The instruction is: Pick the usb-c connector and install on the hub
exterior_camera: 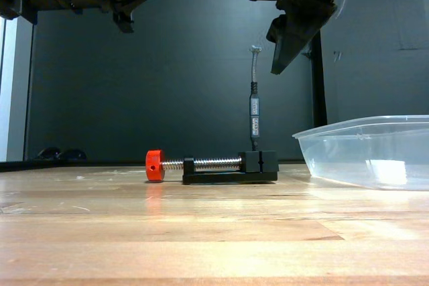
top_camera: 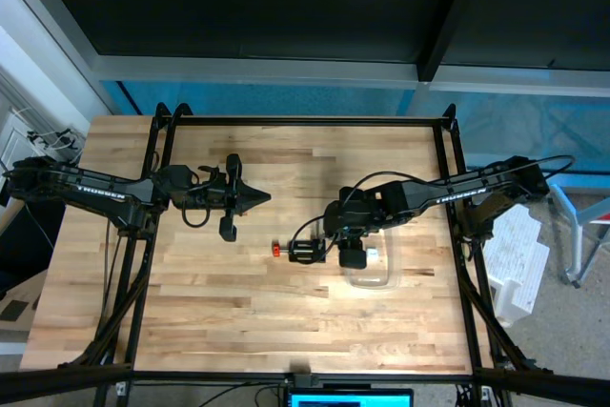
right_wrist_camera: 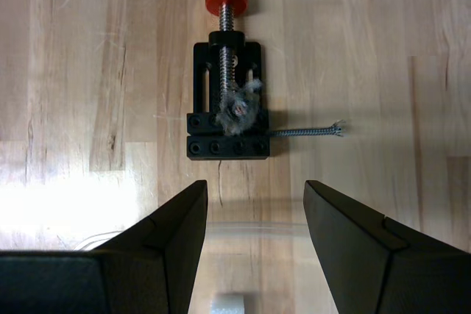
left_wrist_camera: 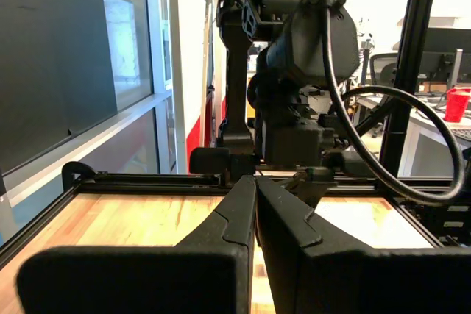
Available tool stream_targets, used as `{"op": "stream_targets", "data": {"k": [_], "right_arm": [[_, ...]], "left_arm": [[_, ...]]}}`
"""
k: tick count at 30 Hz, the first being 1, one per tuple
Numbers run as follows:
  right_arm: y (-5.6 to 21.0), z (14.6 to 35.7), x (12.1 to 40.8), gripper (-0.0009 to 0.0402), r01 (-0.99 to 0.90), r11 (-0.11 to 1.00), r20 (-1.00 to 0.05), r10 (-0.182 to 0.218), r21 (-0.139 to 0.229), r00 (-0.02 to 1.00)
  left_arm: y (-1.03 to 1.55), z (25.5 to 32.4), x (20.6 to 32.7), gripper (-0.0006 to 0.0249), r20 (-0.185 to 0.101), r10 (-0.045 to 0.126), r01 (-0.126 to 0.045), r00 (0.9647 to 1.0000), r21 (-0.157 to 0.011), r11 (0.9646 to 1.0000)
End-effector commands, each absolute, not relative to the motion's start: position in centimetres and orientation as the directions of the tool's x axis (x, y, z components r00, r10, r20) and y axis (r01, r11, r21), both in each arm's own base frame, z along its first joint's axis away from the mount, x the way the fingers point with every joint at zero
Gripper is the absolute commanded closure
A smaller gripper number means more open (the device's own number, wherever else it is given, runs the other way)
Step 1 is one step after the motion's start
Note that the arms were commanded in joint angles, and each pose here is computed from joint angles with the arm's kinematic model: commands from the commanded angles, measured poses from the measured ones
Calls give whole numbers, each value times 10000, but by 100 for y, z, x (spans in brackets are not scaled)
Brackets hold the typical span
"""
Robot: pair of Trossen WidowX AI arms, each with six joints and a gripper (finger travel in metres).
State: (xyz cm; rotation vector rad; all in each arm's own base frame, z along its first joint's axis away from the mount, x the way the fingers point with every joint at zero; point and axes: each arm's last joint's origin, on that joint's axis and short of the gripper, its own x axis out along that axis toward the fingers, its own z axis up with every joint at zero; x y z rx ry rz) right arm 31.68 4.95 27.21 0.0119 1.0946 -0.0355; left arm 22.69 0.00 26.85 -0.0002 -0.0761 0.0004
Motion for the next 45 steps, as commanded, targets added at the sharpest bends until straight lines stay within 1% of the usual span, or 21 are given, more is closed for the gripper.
{"op": "stream_targets", "data": {"k": [1, 14, 17, 18, 20, 24, 28, 30, 32, 38, 43, 45], "right_arm": [[488, 2721, 3109, 213, 340, 9994, -8748, -175, -11, 4841], [489, 2727, 3087, 213, 258, 9997, -8743, -166, -46, 4851], [481, 2801, 3050, 215, 221, 9998, -8523, -120, -4, 5230], [474, 2834, 3024, 219, 123, 9999, -8368, -114, -55, 5474], [450, 2899, 2950, 228, 89, 9999, -7948, -154, -126, 6067], [379, 3004, 2780, 252, 98, 10000, -6917, -67, 5, 7221], [354, 3111, 2630, 279, -138, 9999, -5542, 59, -101, 8324], [332, 3144, 2565, 293, -40, 9997, -4965, -84, -239, 8680], [311, 3155, 2509, 308, 8, 9995, -4422, -152, -328, 8968], [245, 3120, 2373, 353, 168, 9994, -2988, -253, -312, 9540], [231, 3086, 2267, 389, 150, 9997, -2051, -186, -190, 9786], [225, 3069, 2221, 395, 114, 9998, -1722, -136, -136, 9850]], "left_arm": [[0, 2685, 2269, 243, 760, 4, -4, 9971, -2, 10000], [0, 2684, 2269, 243, 757, 4, -4, 9971, -2, 10000], [0, 2686, 2268, 243, 764, 4, -4, 9971, -2, 10000], [1, 2686, 2268, 243, 764, 8, -7, 9971, -2, 10000], [0, 2686, 2268, 243, 764, 0, 0, 9971, -2, 10000], [0, 2685, 2269, 243, 760, 4, -4, 9971, -2, 10000], [0, 2685, 2269, 243, 760, 0, 0, 9971, -2, 10000], [0, 2685, 2269, 243, 760, 4, -4, 9971, -2, 10000], [0, 2685, 2269, 243, 760, 0, 0, 9971, -2, 10000], [0, 2686, 2268, 243, 764, 4, -4, 9971, -2, 10000], [0, 2686, 2268, 243, 764, 4, -4, 9971, -2, 10000], [0, 2686, 2268, 243, 764, 4, -4, 9971, -2, 10000]]}}
